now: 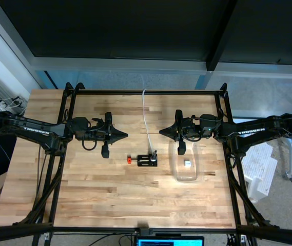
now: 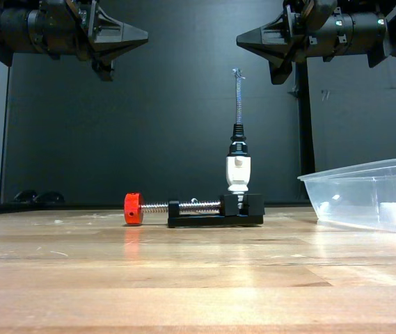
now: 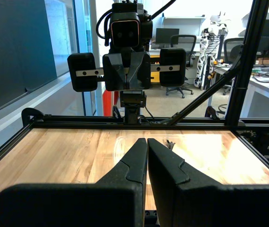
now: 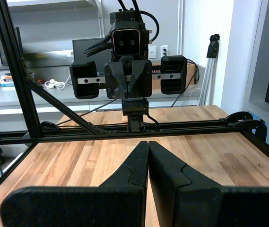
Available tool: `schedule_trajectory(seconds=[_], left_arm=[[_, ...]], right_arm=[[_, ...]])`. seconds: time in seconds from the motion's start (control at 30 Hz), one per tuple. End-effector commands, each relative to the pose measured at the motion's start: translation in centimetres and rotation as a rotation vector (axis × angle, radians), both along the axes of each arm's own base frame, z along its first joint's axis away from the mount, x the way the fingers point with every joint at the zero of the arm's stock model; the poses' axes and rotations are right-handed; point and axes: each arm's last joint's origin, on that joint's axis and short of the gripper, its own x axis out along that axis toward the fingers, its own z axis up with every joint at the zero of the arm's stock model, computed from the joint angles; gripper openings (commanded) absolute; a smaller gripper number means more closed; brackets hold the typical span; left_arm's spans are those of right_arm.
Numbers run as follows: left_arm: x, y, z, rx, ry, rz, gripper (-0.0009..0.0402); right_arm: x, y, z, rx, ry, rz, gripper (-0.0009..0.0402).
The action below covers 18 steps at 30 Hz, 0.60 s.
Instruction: Remove the power plug from the receptacle and place in the container
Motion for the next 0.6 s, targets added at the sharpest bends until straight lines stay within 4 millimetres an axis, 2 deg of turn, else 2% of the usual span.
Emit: schedule_trajectory(seconds=[0.03, 0.43, 0.6], left_arm=[[0.01, 0.01, 0.0, 0.0, 0.0, 0.0, 0.0], [0.01, 0.0, 0.0, 0.0, 0.0, 0.0, 0.0], [0.01, 0.0, 0.0, 0.0, 0.0, 0.0, 0.0]], right_arm=[[0.01, 0.0, 0.18, -0.023, -0.016, -0.002, 0.0], [-0.02, 0.02, 0.17, 0.007, -0.01, -0.001, 0.0], [0.38, 0.28, 0.37, 0.023, 0.122, 0.018, 0.0]])
